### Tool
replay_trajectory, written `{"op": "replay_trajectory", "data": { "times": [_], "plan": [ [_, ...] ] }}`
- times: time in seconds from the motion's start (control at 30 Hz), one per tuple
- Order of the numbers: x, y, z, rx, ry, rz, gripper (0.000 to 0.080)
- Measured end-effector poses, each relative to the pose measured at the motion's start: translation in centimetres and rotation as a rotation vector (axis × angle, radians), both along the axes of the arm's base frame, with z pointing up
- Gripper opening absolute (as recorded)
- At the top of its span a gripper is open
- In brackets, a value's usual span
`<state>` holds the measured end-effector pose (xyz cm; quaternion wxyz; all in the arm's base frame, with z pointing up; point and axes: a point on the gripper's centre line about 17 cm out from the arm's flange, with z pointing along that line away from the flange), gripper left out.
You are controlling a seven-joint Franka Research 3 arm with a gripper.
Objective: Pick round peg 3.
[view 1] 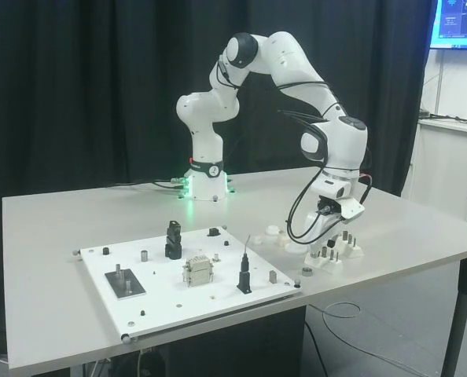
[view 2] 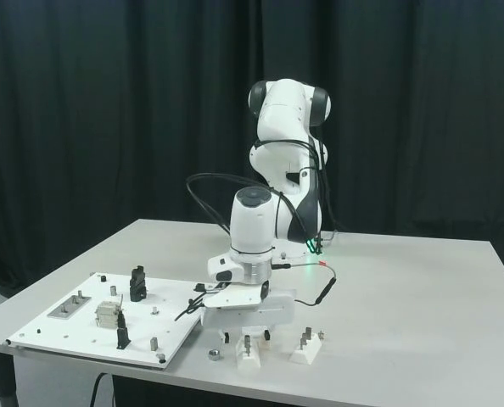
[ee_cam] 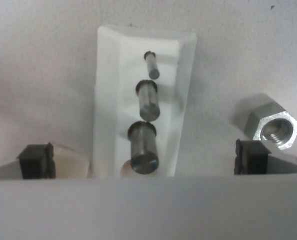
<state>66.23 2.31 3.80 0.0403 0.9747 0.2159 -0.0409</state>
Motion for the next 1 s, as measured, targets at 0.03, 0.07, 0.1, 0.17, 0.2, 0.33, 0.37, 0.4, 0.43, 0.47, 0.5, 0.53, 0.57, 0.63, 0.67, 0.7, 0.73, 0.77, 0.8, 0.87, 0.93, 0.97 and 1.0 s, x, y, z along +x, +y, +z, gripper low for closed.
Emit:
{"op": "replay_trajectory", "data": {
  "times": [0.03, 0.07, 0.1, 0.17, 0.2, 0.33, 0.37, 0.4, 0.43, 0.47, 0.5, 0.53, 0.57, 0.63, 0.67, 0.7, 0.73, 0.77, 0.8, 0.87, 0.93, 0.97, 1.0],
  "plan": [
    [0.02, 0.0, -0.03, 0.0, -0.002, 0.0, 0.08],
    [0.03, 0.0, -0.07, 0.0, -0.003, 0.001, 0.08],
    [0.04, 0.0, -0.09, 0.0, -0.004, 0.001, 0.08],
    [0.08, 0.0, -0.13, -0.001, -0.006, 0.002, 0.08],
    [0.11, 0.0, -0.15, -0.001, -0.008, 0.003, 0.08],
    [0.17, -0.02, -0.22, -0.006, -0.012, 0.013, 0.08],
    [0.16, -0.02, -0.24, -0.008, -0.012, 0.015, 0.08],
    [0.13, -0.01, -0.26, -0.009, -0.011, 0.017, 0.08],
    [0.11, 0.0, -0.28, -0.01, -0.011, 0.018, 0.08],
    [0.09, 0.0, -0.29, -0.01, -0.01, 0.019, 0.08],
    [0.08, -0.01, -0.31, -0.01, -0.01, 0.019, 0.08],
    [0.06, -0.02, -0.32, -0.011, -0.01, 0.019, 0.08],
    [0.05, -0.03, -0.33, -0.011, -0.009, 0.019, 0.066],
    [0.04, -0.05, -0.34, -0.012, -0.009, 0.02, 0.066],
    [0.03, -0.06, -0.34, -0.012, -0.009, 0.02, 0.066],
    [0.03, -0.07, -0.34, -0.012, -0.009, 0.02, 0.066],
    [0.03, -0.08, -0.34, -0.012, -0.009, 0.02, 0.066],
    [0.03, -0.08, -0.34, -0.012, -0.009, 0.02, 0.0486],
    [0.03, -0.09, -0.34, -0.012, -0.009, 0.019, 0.0486],
    [0.03, -0.09, -0.34, -0.012, -0.009, 0.019, 0.0486],
    [0.04, -0.09, -0.34, -0.012, -0.009, 0.019, 0.0486],
    [0.04, -0.09, -0.34, -0.012, -0.009, 0.019, 0.0486],
    [0.05, -0.09, -0.34, -0.012, -0.01, 0.019, 0.0486]
  ]
}}
